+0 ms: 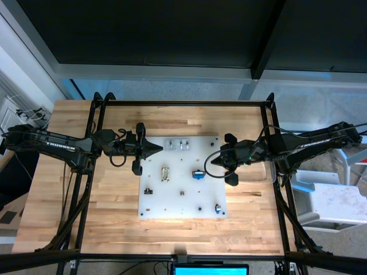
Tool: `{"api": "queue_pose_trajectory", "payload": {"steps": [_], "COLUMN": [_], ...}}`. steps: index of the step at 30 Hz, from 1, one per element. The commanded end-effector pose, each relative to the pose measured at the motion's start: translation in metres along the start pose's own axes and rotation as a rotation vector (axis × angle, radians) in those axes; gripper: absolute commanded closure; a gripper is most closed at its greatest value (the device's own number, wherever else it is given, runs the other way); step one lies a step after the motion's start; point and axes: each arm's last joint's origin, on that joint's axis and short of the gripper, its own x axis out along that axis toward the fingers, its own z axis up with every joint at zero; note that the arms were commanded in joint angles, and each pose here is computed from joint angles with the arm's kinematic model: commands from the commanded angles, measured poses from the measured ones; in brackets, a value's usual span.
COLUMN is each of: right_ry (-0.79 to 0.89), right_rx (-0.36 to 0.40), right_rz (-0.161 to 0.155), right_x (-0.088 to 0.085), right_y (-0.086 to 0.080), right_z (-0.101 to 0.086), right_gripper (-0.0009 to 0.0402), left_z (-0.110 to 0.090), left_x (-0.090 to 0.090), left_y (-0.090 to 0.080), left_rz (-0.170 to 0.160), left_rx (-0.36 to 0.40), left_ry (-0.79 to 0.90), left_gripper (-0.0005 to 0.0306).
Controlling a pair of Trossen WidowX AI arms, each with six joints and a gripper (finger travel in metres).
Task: Remove the rj45 connector and place it in the container
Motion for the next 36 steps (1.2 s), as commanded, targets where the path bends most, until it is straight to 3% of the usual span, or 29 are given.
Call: {"api": "queue_pose_trajectory", "payload": {"steps": [1,4,7,10,16,25,36], "right_ry": [0.038,0.067,0.103,0.124,0.234,0.386,0.453], "right_rx": [0.001,-0.001,-0.011,-0.018,-0.049,-0.066,-0.054], "right_rz": [0.011,0.011,-0.024,-0.029,-0.015,-0.02,-0.008], "right_x": [-0.004,-0.007,-0.012,-0.016,-0.017,-0.021,-0.007], "right_y": [0.005,0.009,0.012,0.017,0.034,0.063,0.097], "right_z": [-0.001,-0.003,-0.006,-0.008,-0.014,-0.013,-0.019], "right_gripper": [0.0393,0.0393,0.0393,0.0393,0.0393,0.0393,0.0393], "left_z": [0.0,0.0,0.0,0.0,0.0,0.0,0.0], "left_x": [0.0,0.0,0.0,0.0,0.0,0.0,0.0], "left_y": [0.0,0.0,0.0,0.0,0.0,0.0,0.0], "left_rz": [0.0,0.0,0.0,0.0,0.0,0.0,0.0], "left_rx": [0.0,0.0,0.0,0.0,0.0,0.0,0.0], "left_ry": [0.0,0.0,0.0,0.0,-0.001,0.0,0.0], "left_gripper": [0.03,0.03,0.03,0.03,0.03,0.03,0.03]}}
